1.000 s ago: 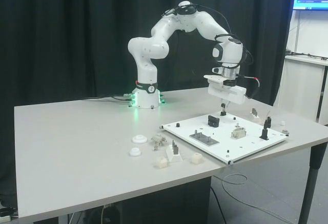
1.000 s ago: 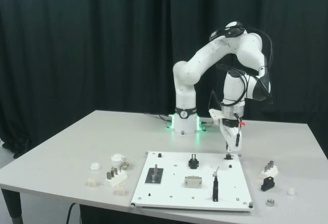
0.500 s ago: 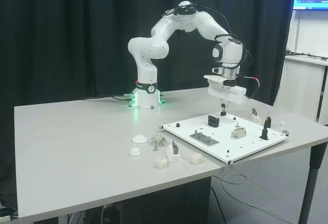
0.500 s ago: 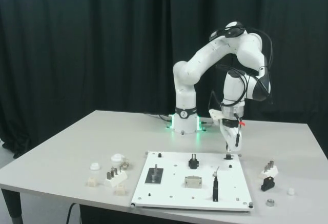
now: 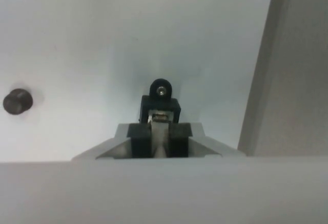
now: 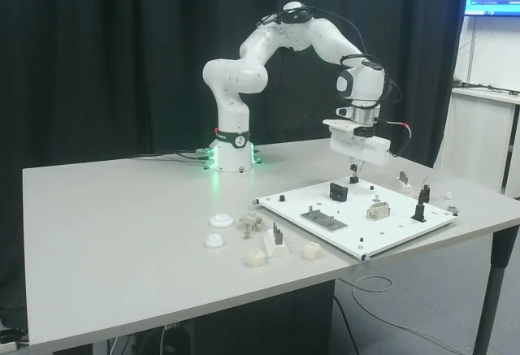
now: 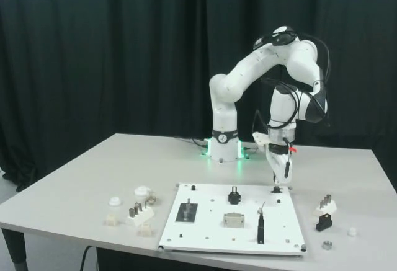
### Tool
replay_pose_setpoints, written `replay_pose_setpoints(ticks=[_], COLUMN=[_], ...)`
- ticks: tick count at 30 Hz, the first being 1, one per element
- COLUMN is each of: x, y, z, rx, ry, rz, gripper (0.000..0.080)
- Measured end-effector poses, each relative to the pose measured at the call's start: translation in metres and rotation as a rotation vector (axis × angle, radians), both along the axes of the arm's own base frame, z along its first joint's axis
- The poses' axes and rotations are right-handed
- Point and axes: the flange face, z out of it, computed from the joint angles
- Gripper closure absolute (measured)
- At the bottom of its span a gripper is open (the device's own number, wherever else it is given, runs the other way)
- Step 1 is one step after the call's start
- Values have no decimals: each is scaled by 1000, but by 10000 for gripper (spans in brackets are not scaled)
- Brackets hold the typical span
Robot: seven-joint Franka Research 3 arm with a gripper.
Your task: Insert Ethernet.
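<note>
My gripper (image 6: 354, 173) (image 7: 276, 180) hangs over the far edge of the white board (image 6: 357, 227) (image 7: 208, 224). In the wrist view the two black fingers (image 5: 138, 139) are shut on a slim pale Ethernet plug (image 5: 159, 134). Right below the plug sits a small black socket (image 5: 160, 103) (image 7: 276, 188) with a screw at its head, mounted on the board. The plug tip is at the socket's mouth; whether it is inside I cannot tell.
A black round stud (image 5: 18, 101) stands on the board beside the socket. The board also carries a black holder (image 7: 234, 195), a grey block (image 7: 233, 219) and a black upright part (image 7: 260, 229). Several loose small parts (image 7: 139, 212) lie beside the board; others (image 7: 324, 215) lie at its opposite side.
</note>
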Motion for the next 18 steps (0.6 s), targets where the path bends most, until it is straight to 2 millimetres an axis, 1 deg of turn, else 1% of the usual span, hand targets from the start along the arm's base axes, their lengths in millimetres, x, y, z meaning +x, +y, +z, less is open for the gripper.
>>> replay_pose_setpoints(ticks=[6,13,14,18], x=[0,0,0,2], y=[0,-1,-1,-3], z=[0,1,2,6], rx=[0,-10,-11,-7], ry=[0,8,8,11], rz=[7,74,74,67], gripper=[738,738,590,590])
